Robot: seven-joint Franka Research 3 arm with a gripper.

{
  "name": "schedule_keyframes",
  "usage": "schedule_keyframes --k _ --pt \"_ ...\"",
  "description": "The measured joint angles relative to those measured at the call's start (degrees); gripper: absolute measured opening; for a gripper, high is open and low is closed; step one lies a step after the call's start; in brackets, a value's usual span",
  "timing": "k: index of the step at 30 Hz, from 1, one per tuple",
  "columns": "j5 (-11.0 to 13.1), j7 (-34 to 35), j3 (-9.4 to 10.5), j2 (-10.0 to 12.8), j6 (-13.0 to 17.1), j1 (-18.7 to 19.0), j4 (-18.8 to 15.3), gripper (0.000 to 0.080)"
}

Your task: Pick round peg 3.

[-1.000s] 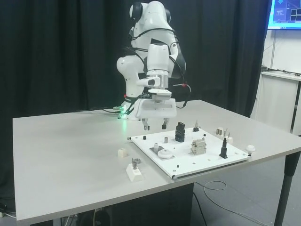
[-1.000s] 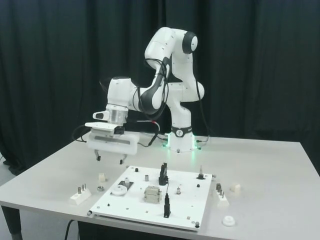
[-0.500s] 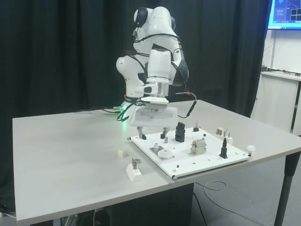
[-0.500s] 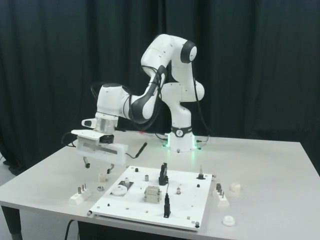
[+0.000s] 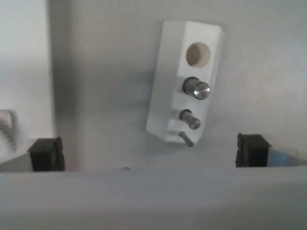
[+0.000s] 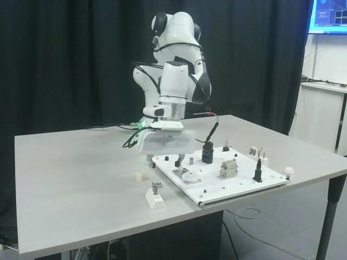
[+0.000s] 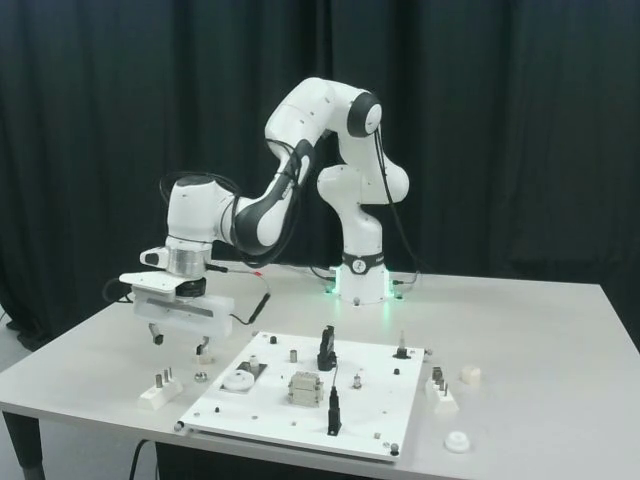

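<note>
The white arm (image 7: 270, 190) bends low at the left side of the frame in the second room view. Its fingers (image 7: 179, 343) are apart and hold nothing. They hang just above a small white block (image 7: 158, 394) on the grey surface (image 7: 540, 350).

In the wrist view the block (image 5: 184, 81) sits in the upper middle of the frame. It has one hole with nothing in it and three grey pegs standing in a row. The thickest peg (image 5: 197, 89) is next to the hole. The thinnest peg (image 5: 186, 139) is at the block's end. I cannot tell which one is round peg 3.

A white board (image 7: 320, 395) with small parts lies near the block.
</note>
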Motion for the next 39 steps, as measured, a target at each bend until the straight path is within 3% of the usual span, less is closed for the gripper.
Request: schedule_keyframes --k 6,13,17,39 --pt "0.73 -0.36 1.94 1.28 -2.14 -3.06 2.39 0.08" --pt "6.37 0.59 2.51 3.2 -3.9 -5.16 4.84 0.08" --pt "8.42 0.59 2.51 4.48 -4.35 -5.83 6.17 0.08" --pt "9.05 0.63 2.51 10.07 -6.73 -6.95 12.86 0.08"
